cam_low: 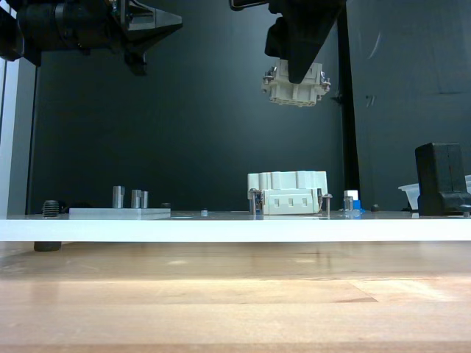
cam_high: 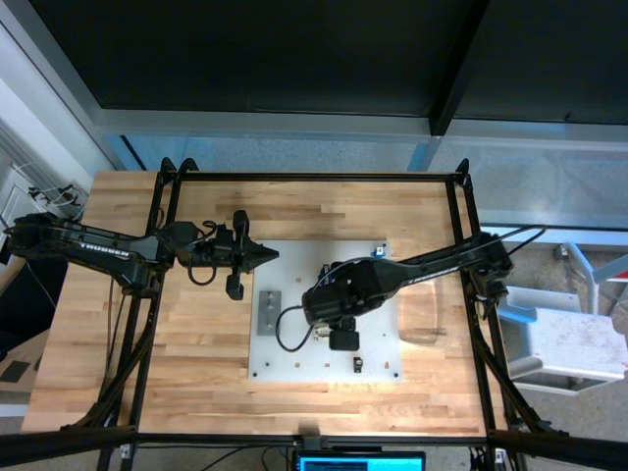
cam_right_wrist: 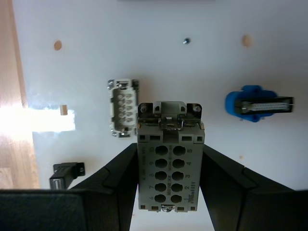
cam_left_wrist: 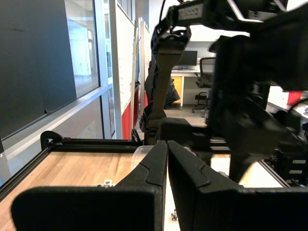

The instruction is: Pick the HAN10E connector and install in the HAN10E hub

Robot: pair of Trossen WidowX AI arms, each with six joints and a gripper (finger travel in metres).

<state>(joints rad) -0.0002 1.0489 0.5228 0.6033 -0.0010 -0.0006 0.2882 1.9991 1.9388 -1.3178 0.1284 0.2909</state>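
- Low view: the right gripper (cam_low: 296, 70) hung high above the board (cam_low: 221, 228), with its jaws set narrow and clamped on the connector (cam_low: 294, 86).
- The connector was in the air with its pale face pointing down. It was well clear of the board and touched only the gripper.
- The hub (cam_low: 288, 193) stood on the board almost straight below the connector, with open space between them.
- Right wrist view: the jaws pressed on the two long sides of the connector, and its numbered pin holes faced the camera.
- In that view the hub lay flat on the board, slightly offset from the connector. Its long axis ran parallel to that of the connector.
- A blue part (cam_right_wrist: 257, 103) and a small black part (cam_right_wrist: 67, 174) sat on the board, one on each side of the hub and both apart from it.
- High view: the left gripper (cam_high: 267, 253) hovered over the table (cam_high: 128, 324) at the left edge of the board, away from the hub.
- Left wrist view: the left jaws were closed together and held nothing.
- A grey block (cam_high: 268, 312) lay on the board near the left gripper.
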